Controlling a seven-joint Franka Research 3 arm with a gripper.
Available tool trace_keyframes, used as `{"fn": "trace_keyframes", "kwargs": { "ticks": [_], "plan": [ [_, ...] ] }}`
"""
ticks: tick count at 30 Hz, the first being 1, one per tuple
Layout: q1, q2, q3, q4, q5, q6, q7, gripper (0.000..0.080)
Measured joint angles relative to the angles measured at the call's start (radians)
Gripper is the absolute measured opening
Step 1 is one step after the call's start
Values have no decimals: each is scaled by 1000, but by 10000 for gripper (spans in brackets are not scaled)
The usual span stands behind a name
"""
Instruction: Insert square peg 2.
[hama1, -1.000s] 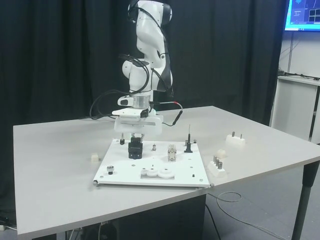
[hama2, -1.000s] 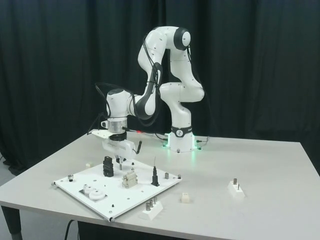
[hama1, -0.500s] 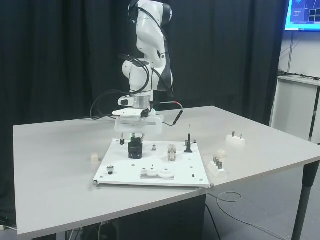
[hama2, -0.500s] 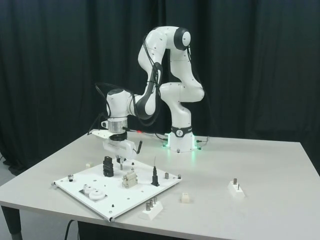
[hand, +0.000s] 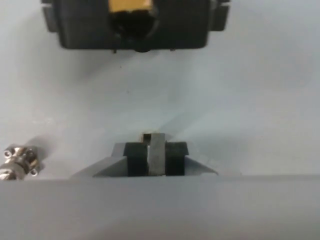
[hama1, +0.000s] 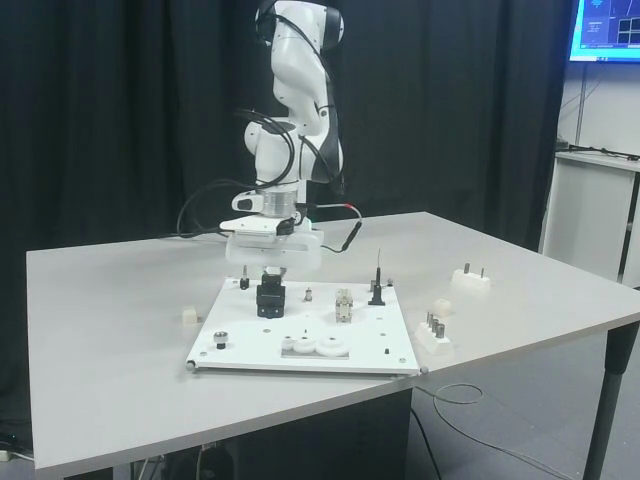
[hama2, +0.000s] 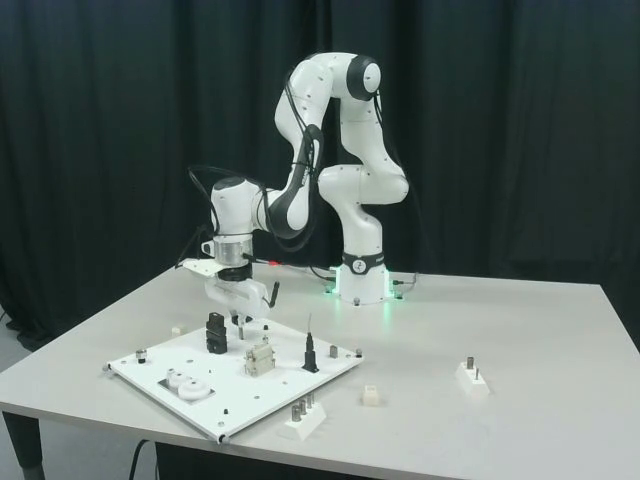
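Observation:
In the wrist view my gripper (hand: 156, 159) is shut on a narrow grey square peg (hand: 156, 150), which stands upright between the black pads (hand: 134, 159). The peg's tip hovers just above the white assembly board (hand: 240, 100). A black block (hand: 132, 25) with a round opening lies a short way ahead of it on the board. From the room cameras the gripper (hama1: 268, 272) (hama2: 237, 320) hangs over the board's back left part (hama1: 360, 345), right behind the black block (hama1: 270, 298) (hama2: 215, 335). The peg itself is too small to make out there.
On the board stand white gears (hama1: 315, 347), a small grey fixture (hama1: 343, 306), a black post with a thin pin (hama1: 377, 290) and a metal stud (hand: 17, 161). Beside the board are a peg holder (hama1: 435, 335), another white holder (hama1: 472, 280) and a small white cube (hama1: 190, 316).
The wrist and gripper have shifted slightly to the left over the board's back part, with the peg still in the fingers. Nothing else has moved.

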Motion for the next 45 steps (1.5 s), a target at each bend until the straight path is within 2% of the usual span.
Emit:
{"fn": "trace_keyframes", "kwargs": {
  "ticks": [19,35,45],
  "plan": [
    [16,3,-1,0,0,2,1,71],
    [19,33,-2,1,0,19,6,71],
    [23,35,-2,1,-3,24,-87,71]
  ]
}}
